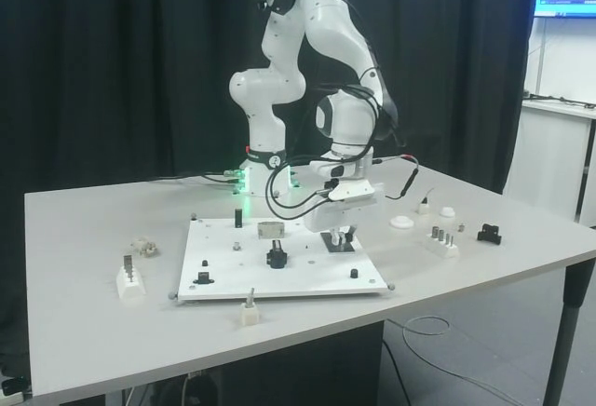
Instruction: Insert small gear.
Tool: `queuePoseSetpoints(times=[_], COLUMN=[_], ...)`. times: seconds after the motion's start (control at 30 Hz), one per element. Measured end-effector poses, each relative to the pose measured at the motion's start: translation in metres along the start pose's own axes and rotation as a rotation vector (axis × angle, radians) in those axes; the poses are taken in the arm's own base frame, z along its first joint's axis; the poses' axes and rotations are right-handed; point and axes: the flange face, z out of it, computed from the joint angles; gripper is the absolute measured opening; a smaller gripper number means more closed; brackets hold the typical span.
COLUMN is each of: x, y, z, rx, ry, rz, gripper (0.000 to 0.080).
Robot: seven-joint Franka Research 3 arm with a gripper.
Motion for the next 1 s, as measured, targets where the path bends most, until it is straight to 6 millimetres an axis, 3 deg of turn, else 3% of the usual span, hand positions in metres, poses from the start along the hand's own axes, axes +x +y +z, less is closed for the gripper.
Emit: queuePoseSetpoints(times=[1.0], x=[-0.0036], y=[-0.0048], z=[0.0000], rx=[0.005], ry=[-0.004], rz=[-0.065], gripper=[0.0198])
